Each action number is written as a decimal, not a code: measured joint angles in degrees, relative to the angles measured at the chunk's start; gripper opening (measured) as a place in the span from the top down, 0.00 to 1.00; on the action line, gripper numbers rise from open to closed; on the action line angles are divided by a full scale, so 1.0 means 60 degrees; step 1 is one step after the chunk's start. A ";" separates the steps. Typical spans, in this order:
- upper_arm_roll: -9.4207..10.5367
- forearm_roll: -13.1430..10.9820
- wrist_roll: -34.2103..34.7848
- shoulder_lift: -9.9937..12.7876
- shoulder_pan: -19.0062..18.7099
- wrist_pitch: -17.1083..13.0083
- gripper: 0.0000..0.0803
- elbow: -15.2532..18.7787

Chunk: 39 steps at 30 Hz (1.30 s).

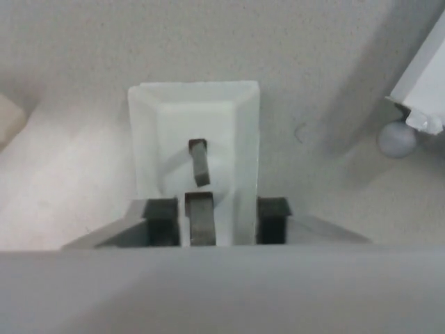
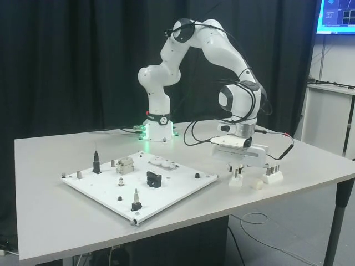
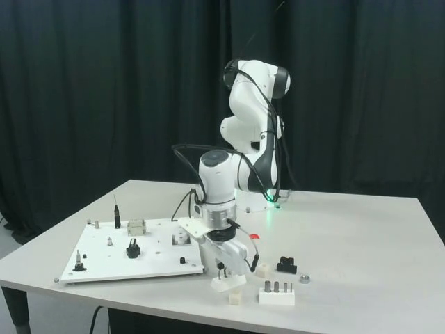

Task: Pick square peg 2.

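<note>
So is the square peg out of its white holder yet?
Not yet: the peg stands in the white holder, which sits on the table between the open pincer's fingers.

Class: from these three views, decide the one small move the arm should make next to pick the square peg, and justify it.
Probably close the claw. In the wrist view its two black fingers stand apart on either side of the grey peg, which stands in the white holder. The room views show the claw low over that holder on the table.

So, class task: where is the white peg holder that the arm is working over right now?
The white peg holder sits on the grey table directly under the tool, beyond the white board's edge, near a wider white block holding several pegs.
</note>
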State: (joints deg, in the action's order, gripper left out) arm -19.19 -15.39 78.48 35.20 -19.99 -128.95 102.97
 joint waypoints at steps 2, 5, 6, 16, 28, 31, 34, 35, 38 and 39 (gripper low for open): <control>0.0012 0.0000 -0.0020 0.0000 0.0000 0.0000 0.62 0.0000; 0.0033 -0.0006 -0.0080 -0.0005 -0.0001 -0.0001 0.83 -0.0008; 0.0038 -0.0007 -0.0112 -0.0011 -0.0001 -0.0001 0.83 -0.0008; 0.0073 -0.0007 -0.0206 -0.0018 0.0000 -0.0024 0.91 -0.0013; 0.0016 0.0001 -0.0186 -0.0300 0.0005 0.0131 0.91 -0.0008; -0.0029 0.0011 -0.0181 -0.0462 0.0005 0.0266 0.91 -0.0003; -0.0077 0.0041 -0.0177 -0.0634 0.0005 0.0437 0.91 -0.0001; -0.0093 0.0056 -0.0175 -0.0693 0.0005 0.0485 0.91 0.0001; -0.0137 0.0084 -0.0174 -0.0846 0.0005 0.0612 0.91 0.0003; -0.0148 0.0092 -0.0174 -0.0888 0.0005 0.0636 0.91 0.0004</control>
State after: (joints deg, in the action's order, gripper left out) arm -20.07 -14.84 77.44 29.88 -19.95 -125.13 103.00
